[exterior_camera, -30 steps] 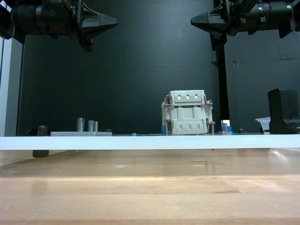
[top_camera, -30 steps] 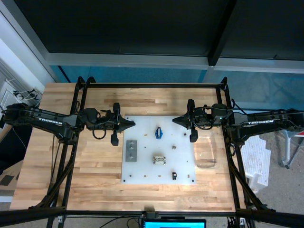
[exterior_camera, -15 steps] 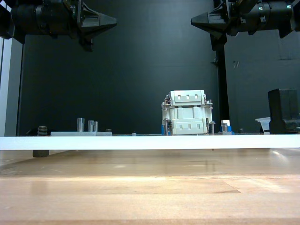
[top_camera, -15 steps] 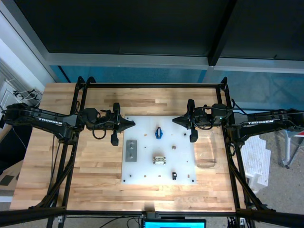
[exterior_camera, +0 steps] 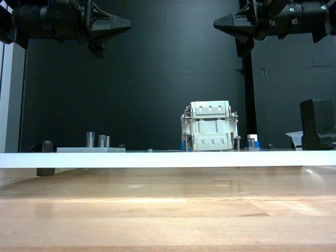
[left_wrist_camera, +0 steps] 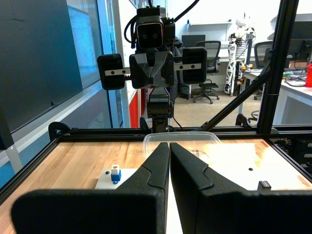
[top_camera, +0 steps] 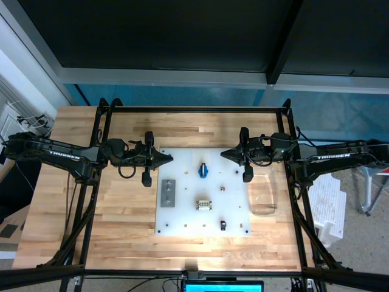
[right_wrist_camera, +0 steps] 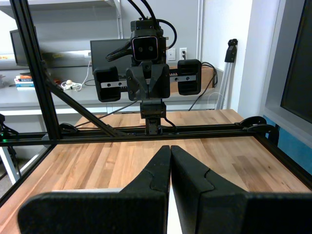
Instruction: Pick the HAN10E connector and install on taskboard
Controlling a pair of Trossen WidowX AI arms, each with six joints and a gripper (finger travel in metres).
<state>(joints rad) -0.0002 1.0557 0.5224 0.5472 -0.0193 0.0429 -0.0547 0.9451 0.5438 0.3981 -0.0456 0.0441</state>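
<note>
The HAN10E connector point(top_camera: 204, 205) sits on the taskboard point(top_camera: 182, 225), with a grey block point(top_camera: 168, 193) beside it, a blue part point(top_camera: 203, 170) behind and a small black part point(top_camera: 223, 225) nearer. The left end effector point(top_camera: 170, 159) and right end effector point(top_camera: 222, 154) hover high over the board's far corners, fingers pressed together. A clear tray point(top_camera: 264, 194) lies on the surface at the board's right edge.

Wooden surface point(top_camera: 121, 231), butcher-block planks, enclosed by a black frame point(top_camera: 194, 109).

Plain grey block point(top_camera: 167, 193), two holes, long axis running away from the near edge. The low view shows it flat, with short metal posts point(exterior_camera: 98, 140) standing upright.

Small blue part point(top_camera: 203, 170) lies farther back, to the right of the grey block.

Small black part point(top_camera: 223, 225) lies nearer the front edge, well apart from the blue part; it is a dark upright box point(exterior_camera: 316, 125) in the low view.

Clear plastic tray point(top_camera: 264, 212) sits on the wood at right.

Lit blue screen point(top_camera: 223, 286) is at the near edge.
</note>
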